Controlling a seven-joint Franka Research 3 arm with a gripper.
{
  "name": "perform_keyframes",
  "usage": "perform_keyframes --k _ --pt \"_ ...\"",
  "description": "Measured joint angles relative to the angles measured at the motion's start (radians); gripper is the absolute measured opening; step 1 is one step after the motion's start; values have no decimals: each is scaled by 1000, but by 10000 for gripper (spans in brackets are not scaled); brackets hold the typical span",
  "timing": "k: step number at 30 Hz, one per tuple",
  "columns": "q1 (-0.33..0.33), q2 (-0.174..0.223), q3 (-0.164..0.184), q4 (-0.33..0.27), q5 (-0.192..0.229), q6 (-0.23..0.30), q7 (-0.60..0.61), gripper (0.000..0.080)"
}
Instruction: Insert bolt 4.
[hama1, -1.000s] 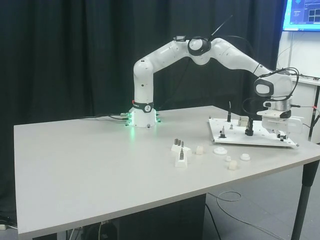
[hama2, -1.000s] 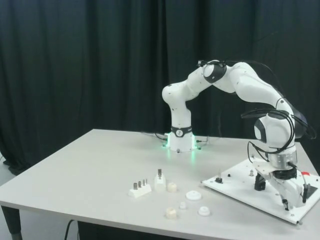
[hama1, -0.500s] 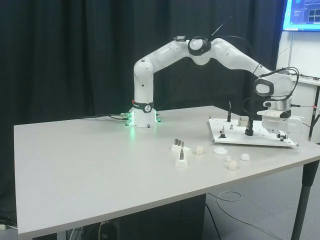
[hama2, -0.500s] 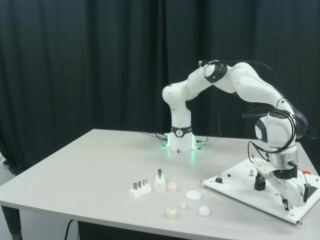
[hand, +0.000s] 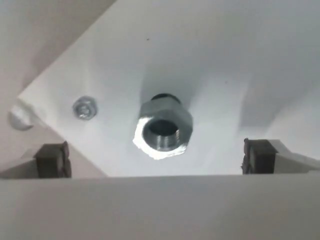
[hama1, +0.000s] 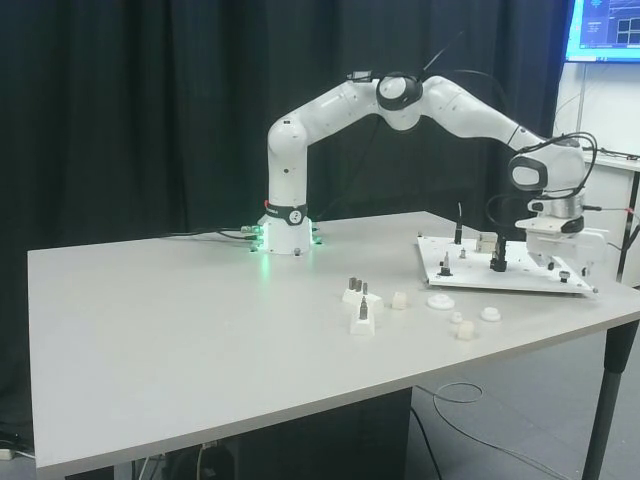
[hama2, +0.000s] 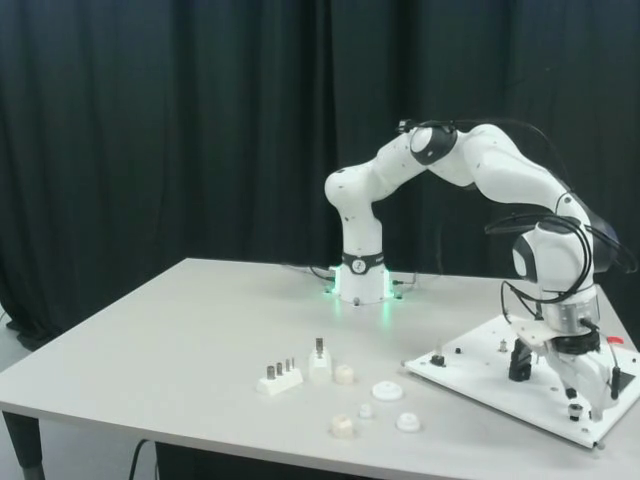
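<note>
Over the far corner of the white board (hama1: 510, 276), the gripper (hand: 155, 160) hangs just above the surface — jaws spread wide, nothing between them. In the wrist view both black fingertips (hand: 52, 160) sit well out to either side of a hex-headed bolt (hand: 162, 131), neither touching it. The bolt stands upright in the board, its hollow threaded head facing the camera, seated by the look of it. A small screw head (hand: 84, 107) is fixed in the board near the corner, just beside the bolt but apart from it.

From the room: the white arm (hama1: 400, 100) reaches from its green-lit base (hama1: 283, 232) out across the grey counter (hama1: 180, 320) and bends down at the wrist over the board's outer edge. The board lies on the counter's end, with a few black fixtures (hama1: 498, 260) and thin pins (hama1: 459, 228) standing on it.

Mid-counter, well apart from the board — a white holder (hama2: 279, 380) with several short bolts upright in it, one more white block (hama2: 319, 365) beside it carrying a single bolt, and a scatter of small white round parts (hama2: 387, 391) between those and the board.
</note>
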Motion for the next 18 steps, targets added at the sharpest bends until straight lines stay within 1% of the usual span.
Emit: perform_keyframes --k 2,3,8,9,13,18 --pt "5 0 -12 1 9 0 0 698" --pt "9 0 -19 1 16 0 0 774" --pt "29 0 -59 1 39 -8 0 774" --pt "34 0 -67 1 42 -10 0 795" --pt "48 0 -94 1 54 -28 -1 795" --pt "62 0 -122 1 65 -49 -7 795"
